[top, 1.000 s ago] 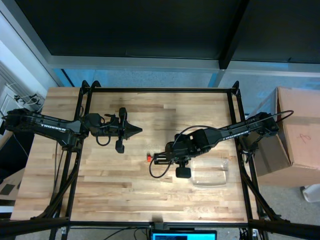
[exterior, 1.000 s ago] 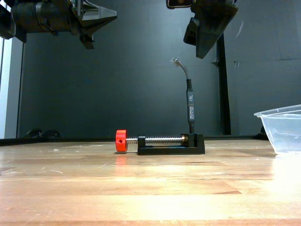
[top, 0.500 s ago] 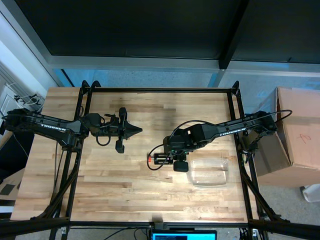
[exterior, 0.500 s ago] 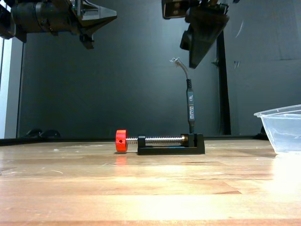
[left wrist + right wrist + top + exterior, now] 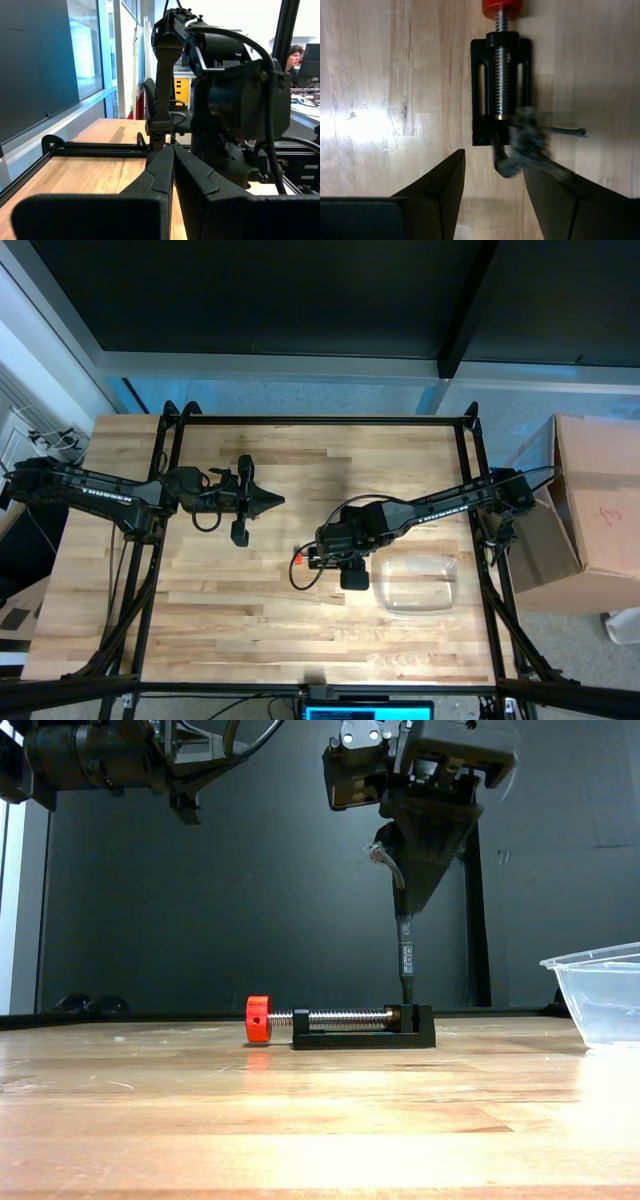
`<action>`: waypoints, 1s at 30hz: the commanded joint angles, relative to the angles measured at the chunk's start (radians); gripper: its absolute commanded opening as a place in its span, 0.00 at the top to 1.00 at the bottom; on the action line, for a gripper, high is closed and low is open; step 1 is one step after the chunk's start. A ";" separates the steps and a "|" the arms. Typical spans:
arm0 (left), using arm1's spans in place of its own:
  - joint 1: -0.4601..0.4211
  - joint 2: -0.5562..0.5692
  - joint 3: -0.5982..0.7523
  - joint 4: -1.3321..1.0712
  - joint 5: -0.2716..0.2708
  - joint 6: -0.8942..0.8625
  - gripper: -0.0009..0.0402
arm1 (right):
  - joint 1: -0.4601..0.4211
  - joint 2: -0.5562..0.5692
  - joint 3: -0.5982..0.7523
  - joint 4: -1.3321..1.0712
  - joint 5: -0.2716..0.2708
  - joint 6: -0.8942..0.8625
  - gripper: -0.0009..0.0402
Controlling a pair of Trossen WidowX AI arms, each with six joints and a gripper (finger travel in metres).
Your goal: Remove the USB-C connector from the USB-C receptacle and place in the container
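The USB-C connector (image 5: 406, 960) stands upright, seated in the receptacle on the black screw clamp (image 5: 362, 1026) with the red knob (image 5: 258, 1019). Its short cable stub (image 5: 385, 857) curls at the top. My right gripper (image 5: 416, 906) hangs directly over it, pointing down, open. In the right wrist view the connector (image 5: 518, 150) shows blurred between the spread fingers (image 5: 445, 185), untouched, with the clamp (image 5: 501, 90) beyond it. The right gripper (image 5: 333, 554) covers the clamp from above. My left gripper (image 5: 272, 500) hovers high at the left, shut, holding nothing (image 5: 173, 152).
A clear plastic container (image 5: 416, 585) sits on the table just right of the clamp, its rim (image 5: 596, 960) in the low view. Black frame rails (image 5: 320, 421) border the wooden table. A cardboard box (image 5: 595, 510) stands off the right edge.
My right gripper has moved left and come down over the connector, its fingers now around the cable's upper end. The connector stays in the clamp. The left arm has not moved.
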 commanded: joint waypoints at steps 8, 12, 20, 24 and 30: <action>0.000 0.000 0.000 0.000 0.000 0.000 0.98 | 0.000 0.013 0.000 0.013 0.027 -0.039 0.84; 0.000 0.000 0.000 0.000 0.000 0.000 0.98 | 0.000 0.013 0.000 0.006 0.027 -0.049 0.97; 0.000 0.000 0.000 0.000 0.000 0.000 0.98 | 0.001 0.011 0.000 0.008 0.027 -0.048 0.98; 0.000 0.000 0.000 0.000 0.000 0.000 0.98 | 0.001 0.003 0.001 0.008 0.027 -0.048 0.98; 0.000 0.000 0.000 0.000 0.000 0.000 0.98 | 0.003 -0.017 0.006 0.006 0.026 -0.044 0.98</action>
